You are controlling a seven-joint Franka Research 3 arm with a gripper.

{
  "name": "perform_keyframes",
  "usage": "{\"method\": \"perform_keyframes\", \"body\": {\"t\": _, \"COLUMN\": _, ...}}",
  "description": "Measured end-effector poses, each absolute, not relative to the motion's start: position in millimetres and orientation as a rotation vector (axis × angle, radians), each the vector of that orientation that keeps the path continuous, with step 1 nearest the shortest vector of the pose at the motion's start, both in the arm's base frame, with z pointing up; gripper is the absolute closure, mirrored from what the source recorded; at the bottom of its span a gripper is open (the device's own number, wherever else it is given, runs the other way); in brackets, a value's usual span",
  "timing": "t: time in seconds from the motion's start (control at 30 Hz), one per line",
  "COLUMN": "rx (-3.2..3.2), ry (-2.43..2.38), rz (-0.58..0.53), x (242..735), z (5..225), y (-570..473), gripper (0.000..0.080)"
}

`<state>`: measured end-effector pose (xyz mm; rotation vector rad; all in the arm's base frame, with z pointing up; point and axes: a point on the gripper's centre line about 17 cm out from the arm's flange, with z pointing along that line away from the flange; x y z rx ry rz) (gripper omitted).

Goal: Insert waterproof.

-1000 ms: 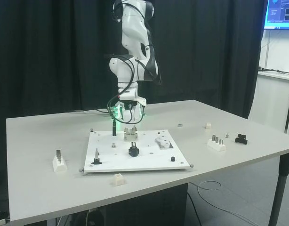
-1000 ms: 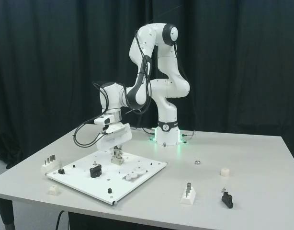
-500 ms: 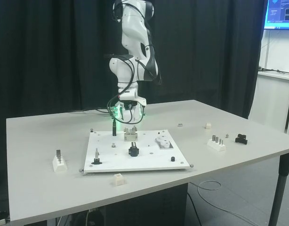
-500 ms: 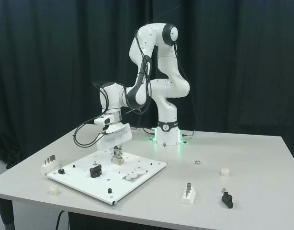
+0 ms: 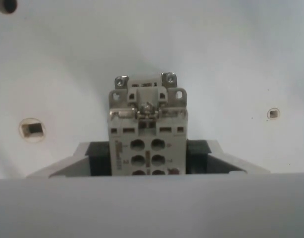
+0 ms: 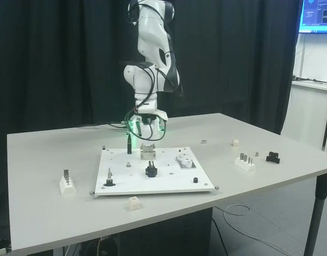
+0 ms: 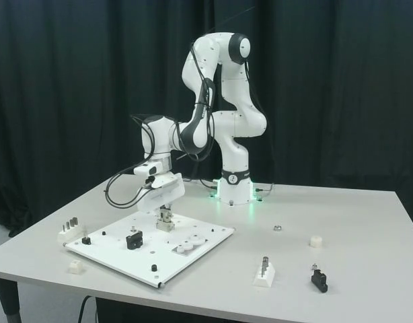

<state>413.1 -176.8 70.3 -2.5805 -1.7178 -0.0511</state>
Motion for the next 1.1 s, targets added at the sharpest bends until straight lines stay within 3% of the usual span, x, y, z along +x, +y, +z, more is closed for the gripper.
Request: {"method": "perform_keyframes", "body": {"t": 1.1, "rx": -2.585, "ry": -1.739, "rz": 0.007, "x": 413.3, "z": 68.4, "y": -176.4, "gripper": 0.0493}}
